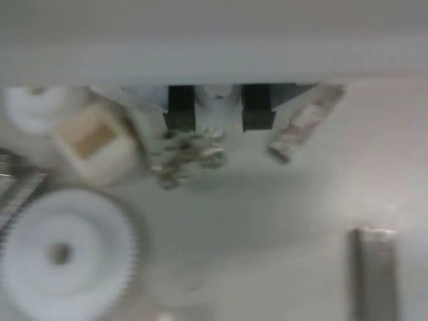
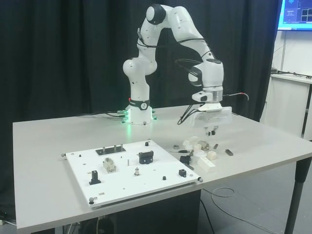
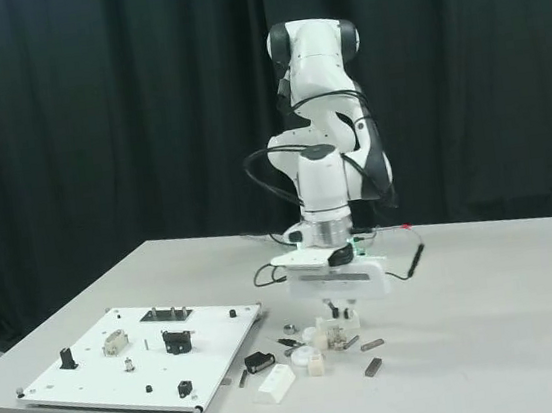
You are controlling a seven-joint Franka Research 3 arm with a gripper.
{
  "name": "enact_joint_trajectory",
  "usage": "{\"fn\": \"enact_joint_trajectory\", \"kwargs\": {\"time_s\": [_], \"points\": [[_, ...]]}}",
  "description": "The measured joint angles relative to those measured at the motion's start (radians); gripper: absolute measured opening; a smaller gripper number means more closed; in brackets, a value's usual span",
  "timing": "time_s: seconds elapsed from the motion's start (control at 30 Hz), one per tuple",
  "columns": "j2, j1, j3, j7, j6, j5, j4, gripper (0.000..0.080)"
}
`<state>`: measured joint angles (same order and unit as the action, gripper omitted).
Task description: Place small gear.
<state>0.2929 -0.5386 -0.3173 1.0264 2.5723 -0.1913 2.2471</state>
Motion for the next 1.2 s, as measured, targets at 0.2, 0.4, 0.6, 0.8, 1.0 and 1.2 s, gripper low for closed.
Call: {"fn": "enact_joint_trajectory", "kwargs": {"time_s": [0.2, 0.4, 0.6, 0.8, 1.0, 1.2], "points": [[0.033, -0.004, 0.040, 0.038, -0.004, 0.000, -0.033, 0.0144], [0.060, -0.008, 0.067, 0.050, -0.012, 0.001, -0.053, 0.0144], [0.078, -0.009, 0.083, 0.055, -0.015, 0.002, -0.061, 0.0144], [0.089, -0.009, 0.094, 0.072, -0.015, 0.002, -0.063, 0.0144], [0.097, -0.009, 0.102, 0.088, -0.015, 0.002, -0.065, 0.0144], [0.102, -0.009, 0.110, 0.090, -0.015, 0.002, -0.068, 0.0144]]}}
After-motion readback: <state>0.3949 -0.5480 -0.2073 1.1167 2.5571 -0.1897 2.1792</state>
